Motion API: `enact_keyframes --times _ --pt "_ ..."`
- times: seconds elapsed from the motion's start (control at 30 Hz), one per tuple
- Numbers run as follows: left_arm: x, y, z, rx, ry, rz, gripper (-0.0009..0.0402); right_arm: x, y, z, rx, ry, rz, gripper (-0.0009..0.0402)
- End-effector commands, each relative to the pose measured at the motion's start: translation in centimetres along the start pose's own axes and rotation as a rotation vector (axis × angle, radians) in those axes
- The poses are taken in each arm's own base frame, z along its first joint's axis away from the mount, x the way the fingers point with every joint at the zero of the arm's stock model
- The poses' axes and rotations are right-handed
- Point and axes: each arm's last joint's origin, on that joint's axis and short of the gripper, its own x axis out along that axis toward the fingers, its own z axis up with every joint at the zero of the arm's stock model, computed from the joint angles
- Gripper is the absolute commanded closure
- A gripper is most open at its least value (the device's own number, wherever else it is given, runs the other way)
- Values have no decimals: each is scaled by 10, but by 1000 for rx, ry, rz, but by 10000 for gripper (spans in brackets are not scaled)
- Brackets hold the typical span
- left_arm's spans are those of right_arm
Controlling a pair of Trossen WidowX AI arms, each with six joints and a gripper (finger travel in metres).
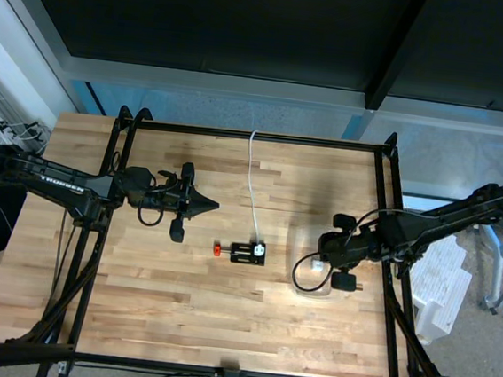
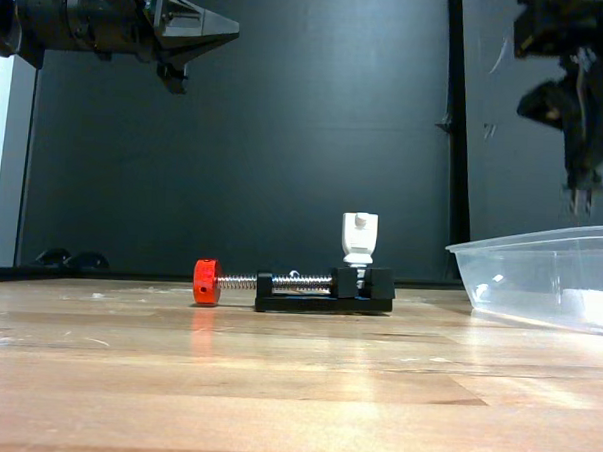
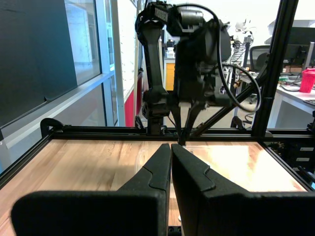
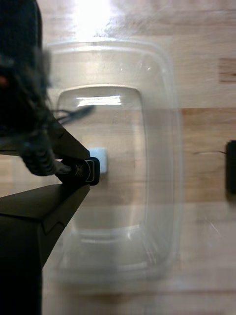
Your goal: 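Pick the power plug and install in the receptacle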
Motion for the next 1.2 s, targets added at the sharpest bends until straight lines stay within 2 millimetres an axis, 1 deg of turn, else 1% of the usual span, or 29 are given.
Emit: enact_keyframes --times 0.03,0.2,0.33,0.57,0.83,1.03,1.2 --pt "0 0 0 0 -1 0 393 -11 -1 3 -4 10 -5 393" --pt "0 0 0 0 -1 0 393 -15 -2 7 6 16 10 393" --pt "0 0 0 0 -1 0 393 -11 -5 19 38 26 -1 393" --pt "0 0 0 0 -1 0 393 -1 -5 58 37 2 -13 393" --pt "0 0 0 0 -1 0 393 17 -5 103 28 -21 -25 393" --pt "0 0 0 0 -1 0 393 28 -4 127 35 -27 -30 393" --pt "0 0 0 0 -1 0 393 39 -3 140 30 -30 -31 393"
